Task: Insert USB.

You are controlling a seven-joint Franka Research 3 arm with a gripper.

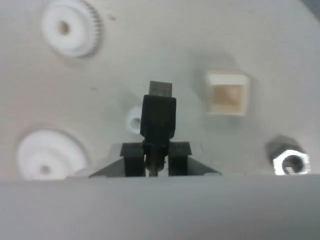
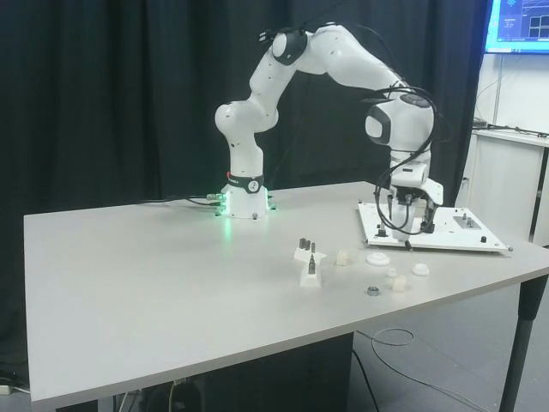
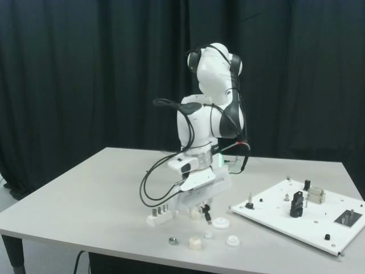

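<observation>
Wrist view shows what the room views cannot: the jaws [image 1: 156,159] pinch the black USB plug [image 1: 158,116] tight, its metal tip poking out past them. It hangs above the grey surface [image 1: 165,40], between two white gears [image 1: 71,27], a square white block [image 1: 227,93] and a metal nut [image 1: 287,160]. Second room view shows the white board [image 3: 302,214] well apart.

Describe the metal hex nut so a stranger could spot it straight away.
Start at the grey table and go to the loose small parts near its front edge, beside the white board. The metal hex nut lies flat there near a hollow square white block. It alone is grey metal with six sides; its neighbours are white gears and blocks.
</observation>
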